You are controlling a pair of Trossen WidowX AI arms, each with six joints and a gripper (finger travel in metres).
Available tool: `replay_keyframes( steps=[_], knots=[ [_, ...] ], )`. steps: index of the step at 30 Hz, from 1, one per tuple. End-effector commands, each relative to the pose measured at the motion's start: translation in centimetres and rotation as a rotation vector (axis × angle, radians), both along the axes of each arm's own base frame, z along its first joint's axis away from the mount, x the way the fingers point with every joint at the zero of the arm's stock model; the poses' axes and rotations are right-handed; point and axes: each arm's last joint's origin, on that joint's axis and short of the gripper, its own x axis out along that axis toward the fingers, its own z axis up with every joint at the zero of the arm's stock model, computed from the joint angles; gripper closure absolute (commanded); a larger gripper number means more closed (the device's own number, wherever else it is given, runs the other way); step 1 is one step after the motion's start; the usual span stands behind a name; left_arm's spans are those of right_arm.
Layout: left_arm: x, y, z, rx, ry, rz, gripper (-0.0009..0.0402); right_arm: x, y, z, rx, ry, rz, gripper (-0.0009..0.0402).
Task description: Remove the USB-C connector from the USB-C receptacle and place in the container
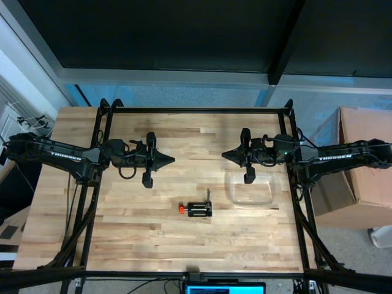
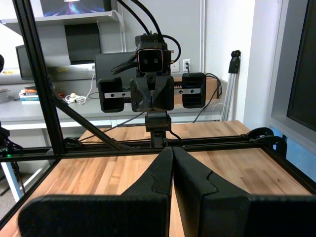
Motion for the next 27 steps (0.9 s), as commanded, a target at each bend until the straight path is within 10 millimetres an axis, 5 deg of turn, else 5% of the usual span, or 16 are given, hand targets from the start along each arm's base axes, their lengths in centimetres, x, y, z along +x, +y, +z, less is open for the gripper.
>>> replay_keyframes(
  steps=[1,14,27],
  knots=[
    [0.0,0.0,0.0,0.0,0.0,0.0,0.0393,0.0,0.1,0.0,0.001,-0.001,0.008,0.0393],
    [0.0,0.0,0.0,0.0,0.0,0.0,0.0393,0.1,0.3,0.1,0.021,0.036,0.024,0.0393],
    [0.0,0.0,0.0,0.0,0.0,0.0,0.0393,2.2,2.5,3.4,0.044,0.748,0.099,0.0393]
  ],
)
